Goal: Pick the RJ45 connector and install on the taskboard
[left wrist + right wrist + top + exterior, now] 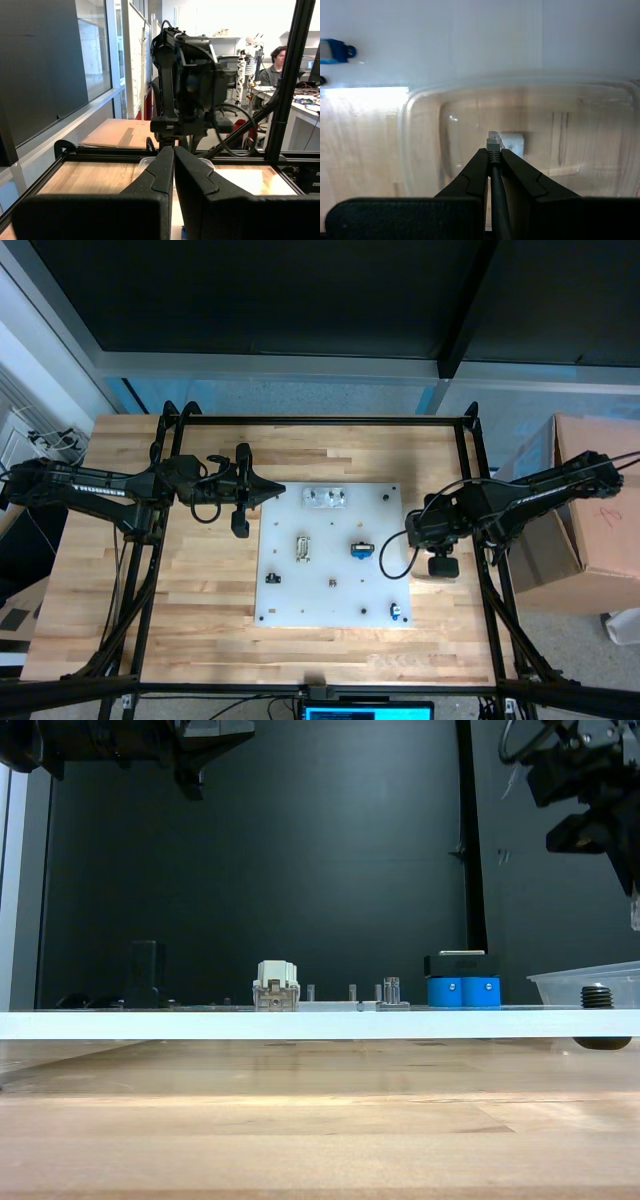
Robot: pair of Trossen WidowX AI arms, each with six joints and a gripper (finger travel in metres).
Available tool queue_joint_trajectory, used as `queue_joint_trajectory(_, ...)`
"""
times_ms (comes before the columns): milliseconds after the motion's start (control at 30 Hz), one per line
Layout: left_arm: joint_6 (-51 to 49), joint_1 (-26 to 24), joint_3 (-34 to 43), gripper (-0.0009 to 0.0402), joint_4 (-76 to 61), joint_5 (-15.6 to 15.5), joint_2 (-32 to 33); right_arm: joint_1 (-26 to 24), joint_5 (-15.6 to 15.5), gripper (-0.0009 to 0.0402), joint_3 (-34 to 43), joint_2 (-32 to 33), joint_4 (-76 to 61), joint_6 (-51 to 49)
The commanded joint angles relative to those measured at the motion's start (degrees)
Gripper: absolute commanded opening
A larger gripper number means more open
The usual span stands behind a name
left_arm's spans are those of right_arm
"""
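The RJ45 connector (493, 138), a clear plug on a grey boot with a dark cable, is held upright between the fingertips of my right gripper (493, 151), which is shut on it. It hangs above a clear plastic tray (420, 150), clear of any seat. In the high view the right gripper (413, 530) is at the right edge of the white taskboard (330, 585). My left gripper (278, 488) hovers at the board's left edge, pointing right. Its fingers (162, 165) are shut with nothing between them.
The board carries a blue block (361, 550), a beige connector housing (302, 548), a metal block (325, 498) and a small blue part (397, 613). A black frame (320, 421) rings the wooden table. A cardboard box (590, 510) stands at the right.
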Motion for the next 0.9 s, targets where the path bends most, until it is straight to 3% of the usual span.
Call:
queue_joint_trajectory(33, 0.0, 0.0, 0.0, 0.0, 0.0, 0.0, 0.0, 2.5, 0.1, 0.0, 3.3, 2.8, 0.0, 2.2)
queue_joint_trajectory(400, 0.0, 0.0, 0.0, 0.0, 0.0, 0.0, 0.0, 8.7, 0.1, 0.0, 15.6, 14.0, -0.9, 6.0)
queue_joint_trajectory(900, 0.0, 0.0, 0.0, 0.0, 0.0, 0.0, 0.0, 14.7, 0.0, 0.0, 24.9, 25.2, -0.7, 9.0)
